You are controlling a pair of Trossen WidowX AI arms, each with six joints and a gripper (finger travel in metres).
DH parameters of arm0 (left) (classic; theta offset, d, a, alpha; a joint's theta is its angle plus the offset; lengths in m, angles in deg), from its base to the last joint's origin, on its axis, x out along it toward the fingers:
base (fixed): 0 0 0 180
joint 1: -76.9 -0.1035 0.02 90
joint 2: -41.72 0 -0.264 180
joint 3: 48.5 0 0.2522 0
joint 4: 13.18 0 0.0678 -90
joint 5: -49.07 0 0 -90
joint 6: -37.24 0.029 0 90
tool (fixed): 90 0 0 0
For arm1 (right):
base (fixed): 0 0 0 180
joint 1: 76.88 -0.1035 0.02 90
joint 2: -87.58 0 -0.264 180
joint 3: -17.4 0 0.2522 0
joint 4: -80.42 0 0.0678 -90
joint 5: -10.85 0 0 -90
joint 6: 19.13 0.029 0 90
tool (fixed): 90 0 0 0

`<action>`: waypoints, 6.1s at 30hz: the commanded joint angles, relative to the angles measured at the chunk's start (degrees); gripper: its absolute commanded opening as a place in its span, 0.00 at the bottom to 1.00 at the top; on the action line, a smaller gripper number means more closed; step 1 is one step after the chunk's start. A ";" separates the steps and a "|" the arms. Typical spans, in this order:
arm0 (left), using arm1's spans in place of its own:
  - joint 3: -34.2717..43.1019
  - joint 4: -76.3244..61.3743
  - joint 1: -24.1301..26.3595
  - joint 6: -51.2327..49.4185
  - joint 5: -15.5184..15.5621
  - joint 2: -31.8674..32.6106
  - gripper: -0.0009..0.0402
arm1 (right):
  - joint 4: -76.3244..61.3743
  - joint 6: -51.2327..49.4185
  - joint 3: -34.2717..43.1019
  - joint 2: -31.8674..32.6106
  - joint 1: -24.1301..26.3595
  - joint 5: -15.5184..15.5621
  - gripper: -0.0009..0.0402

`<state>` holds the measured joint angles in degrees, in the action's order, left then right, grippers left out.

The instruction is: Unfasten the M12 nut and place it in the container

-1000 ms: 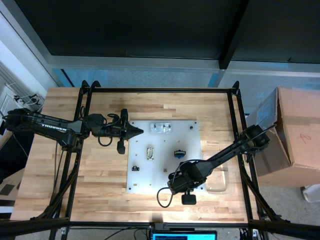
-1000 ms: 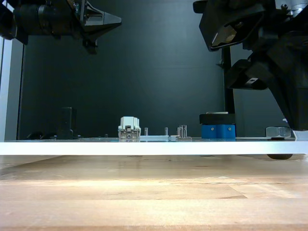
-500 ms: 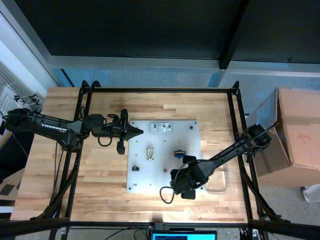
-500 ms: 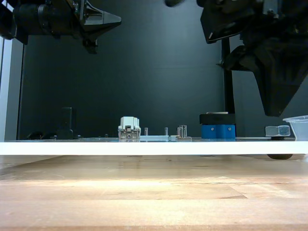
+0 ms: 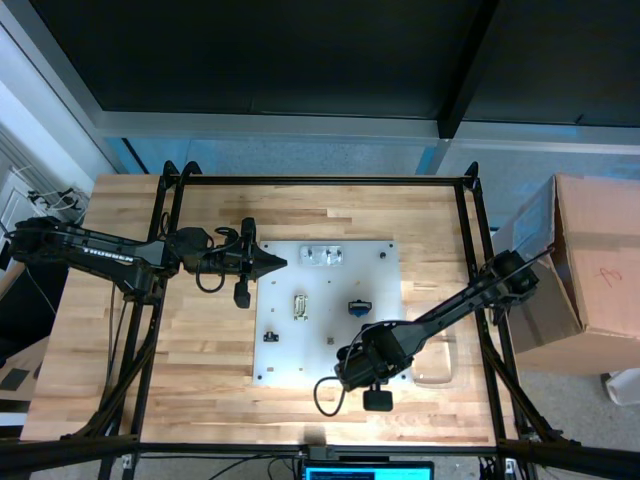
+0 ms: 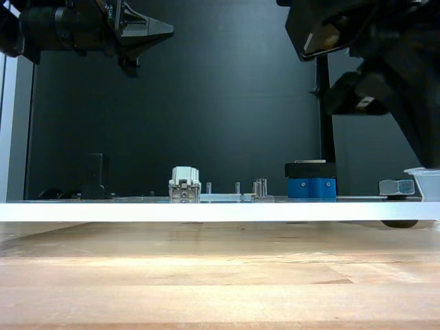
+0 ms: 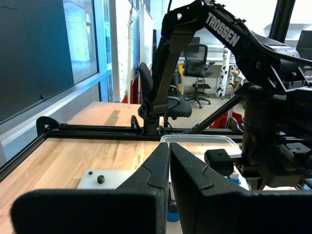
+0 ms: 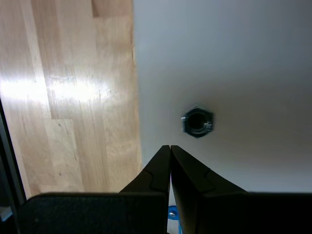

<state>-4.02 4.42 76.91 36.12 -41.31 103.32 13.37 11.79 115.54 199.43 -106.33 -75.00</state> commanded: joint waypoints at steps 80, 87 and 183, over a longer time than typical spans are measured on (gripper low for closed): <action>0.00 -0.02 0.00 0.00 -0.02 0.00 0.02 | -5.88 19.47 1.51 -1.95 0.85 -2.43 0.04; 0.00 -0.02 0.00 0.00 -0.02 0.00 0.02 | -6.99 33.90 5.11 -1.64 1.09 -3.06 0.24; 0.00 0.02 0.00 0.00 -0.02 0.00 0.02 | -9.64 -11.47 -1.38 -14.34 13.68 -4.17 0.04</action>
<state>-4.02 4.42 76.91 36.12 -41.31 103.32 3.70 -0.61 115.43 186.12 -93.58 -79.11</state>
